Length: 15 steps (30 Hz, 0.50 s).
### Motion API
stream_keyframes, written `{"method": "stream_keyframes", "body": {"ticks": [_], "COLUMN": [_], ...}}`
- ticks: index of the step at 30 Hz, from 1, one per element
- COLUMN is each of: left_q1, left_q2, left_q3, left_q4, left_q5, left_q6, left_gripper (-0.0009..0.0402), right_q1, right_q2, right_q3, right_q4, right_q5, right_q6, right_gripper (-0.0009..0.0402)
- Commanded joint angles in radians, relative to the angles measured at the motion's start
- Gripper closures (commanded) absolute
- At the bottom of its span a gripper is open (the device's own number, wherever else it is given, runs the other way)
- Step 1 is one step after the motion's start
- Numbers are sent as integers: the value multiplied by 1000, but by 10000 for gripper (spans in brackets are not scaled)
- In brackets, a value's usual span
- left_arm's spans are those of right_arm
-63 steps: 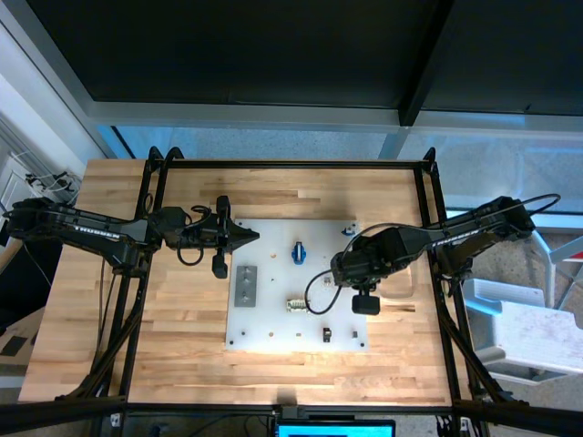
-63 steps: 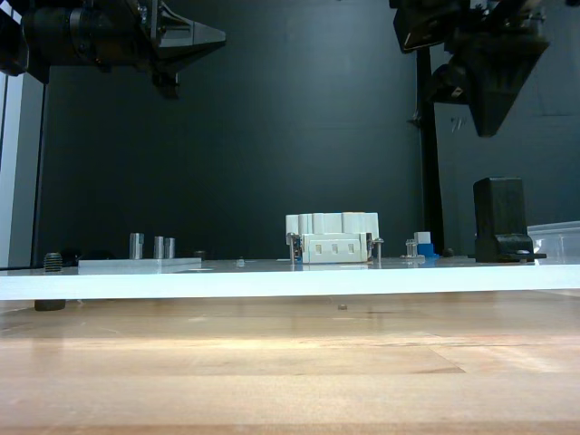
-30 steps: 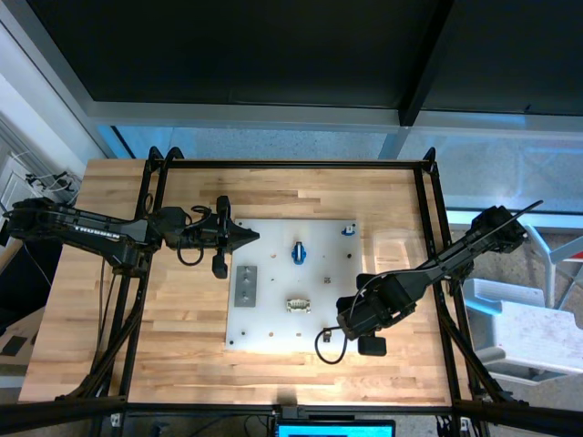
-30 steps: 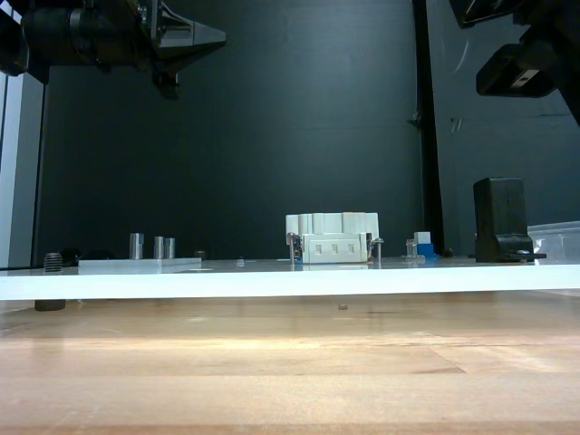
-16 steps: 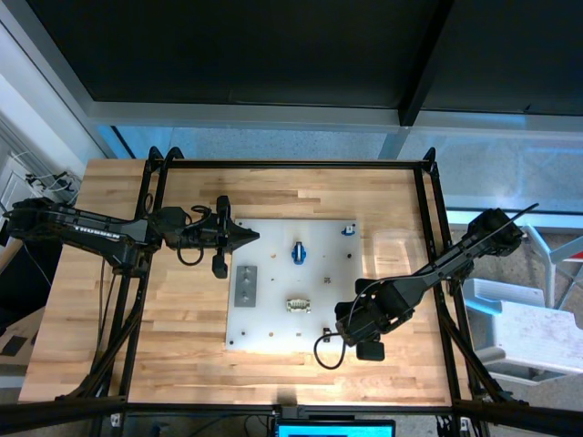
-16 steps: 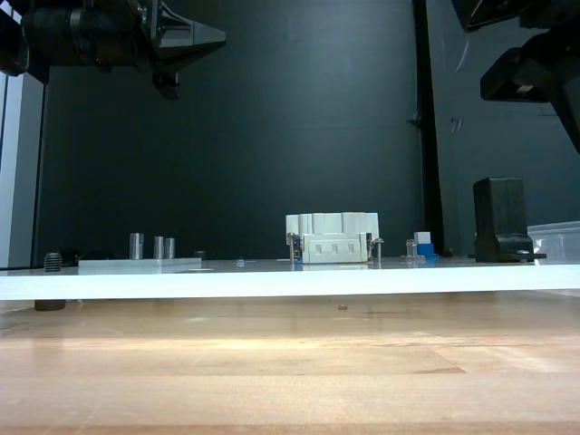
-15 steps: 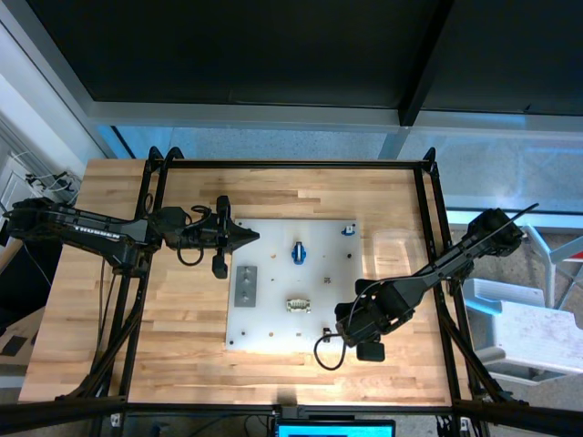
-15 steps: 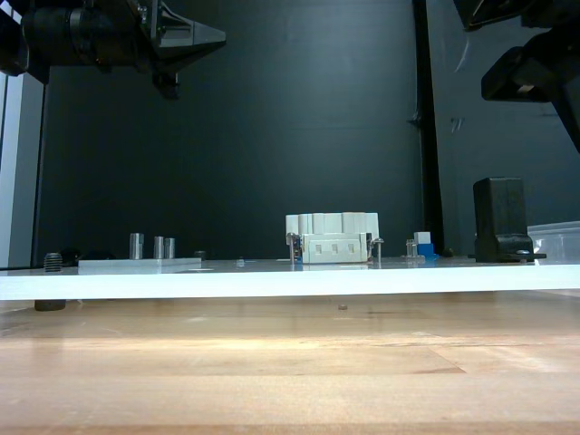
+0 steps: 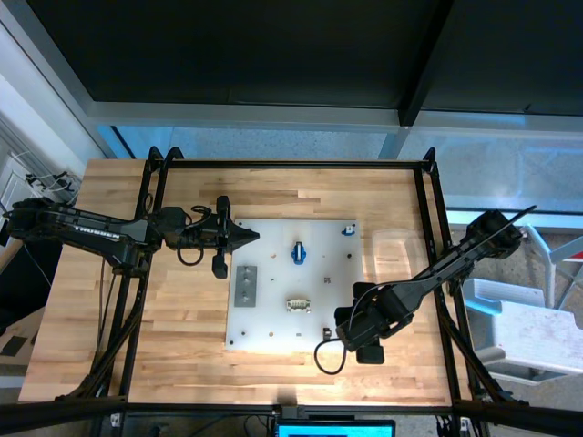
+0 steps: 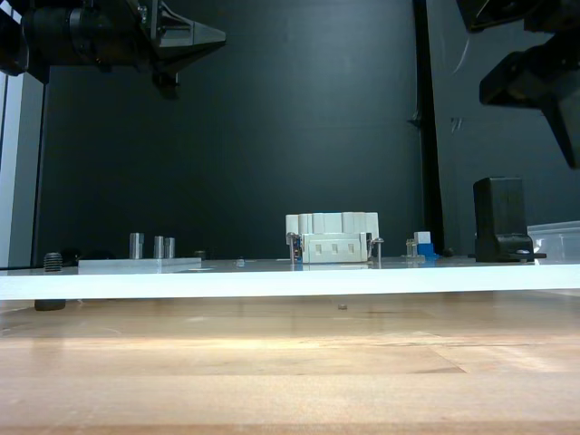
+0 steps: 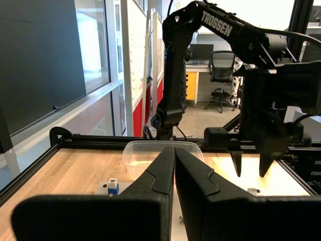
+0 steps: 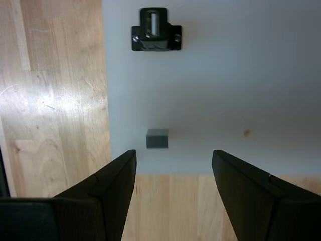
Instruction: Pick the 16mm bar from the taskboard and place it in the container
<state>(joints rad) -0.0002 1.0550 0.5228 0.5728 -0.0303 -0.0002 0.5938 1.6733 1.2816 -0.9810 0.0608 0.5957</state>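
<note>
Right hand (image 12: 173, 154), open, empty: you hover over the taskboard (image 9: 264, 319) corner, approach step. Silver bar (image 12: 153, 22) in black clip (image 12: 165, 42) ahead, probably your target: advance, descend. Left hand (image 11: 174, 149): closed, parked aloft, well apart.

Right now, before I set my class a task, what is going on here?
The right claw hangs open and empty over the near right corner of the taskboard, above a small grey block and near a black holder with a metal bar in it. The left claw hangs shut above the board's far left edge. The container stands right of the board, no bar in it.
</note>
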Motion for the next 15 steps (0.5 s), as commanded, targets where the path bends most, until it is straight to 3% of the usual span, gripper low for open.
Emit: {"method": "stream_keyframes", "body": {"ticks": [1,15], "left_q1": [0,0], "left_q2": [0,0], "left_q3": [0,0], "left_q4": [0,0], "left_q5": [0,0], "left_q6": [0,0], "left_gripper": [393,393], "right_q1": [5,14], "right_q2": [16,59], "right_q3": [0,-3], "right_q4": [9,29], "right_q5": [-2,2], "right_q6": [-2,-20], "right_gripper": [183,183]}}
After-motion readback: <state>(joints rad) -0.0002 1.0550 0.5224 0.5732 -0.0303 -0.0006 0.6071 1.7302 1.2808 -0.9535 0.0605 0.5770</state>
